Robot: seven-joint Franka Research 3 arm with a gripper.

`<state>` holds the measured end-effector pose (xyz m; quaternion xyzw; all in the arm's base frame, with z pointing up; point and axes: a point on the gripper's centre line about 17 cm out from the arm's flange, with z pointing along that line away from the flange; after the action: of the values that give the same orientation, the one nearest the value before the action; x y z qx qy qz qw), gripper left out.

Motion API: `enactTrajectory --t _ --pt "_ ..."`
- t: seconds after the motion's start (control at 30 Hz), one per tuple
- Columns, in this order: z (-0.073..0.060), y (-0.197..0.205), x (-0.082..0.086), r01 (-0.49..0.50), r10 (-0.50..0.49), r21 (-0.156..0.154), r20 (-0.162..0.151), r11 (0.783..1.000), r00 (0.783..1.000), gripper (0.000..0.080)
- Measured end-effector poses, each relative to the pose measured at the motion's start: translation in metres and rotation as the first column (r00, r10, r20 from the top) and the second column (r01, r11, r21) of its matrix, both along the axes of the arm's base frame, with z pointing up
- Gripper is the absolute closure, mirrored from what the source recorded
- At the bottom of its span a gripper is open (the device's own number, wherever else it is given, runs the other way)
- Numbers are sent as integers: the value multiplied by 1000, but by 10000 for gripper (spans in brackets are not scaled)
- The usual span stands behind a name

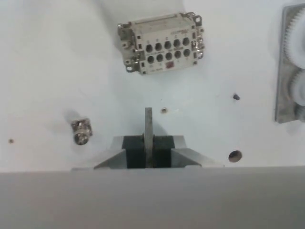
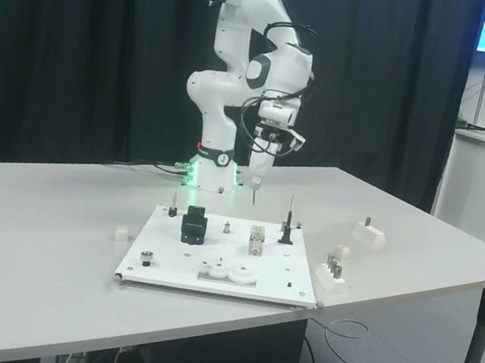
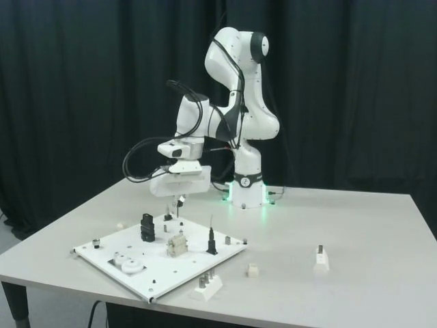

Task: Insert square peg 1.

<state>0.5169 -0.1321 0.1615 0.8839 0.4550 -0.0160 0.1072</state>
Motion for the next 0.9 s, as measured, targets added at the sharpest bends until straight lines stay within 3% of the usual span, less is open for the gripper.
enactTrajectory --t 0.9 --pt "-32 -41 30 -37 36 -50 -31 998 999 771"
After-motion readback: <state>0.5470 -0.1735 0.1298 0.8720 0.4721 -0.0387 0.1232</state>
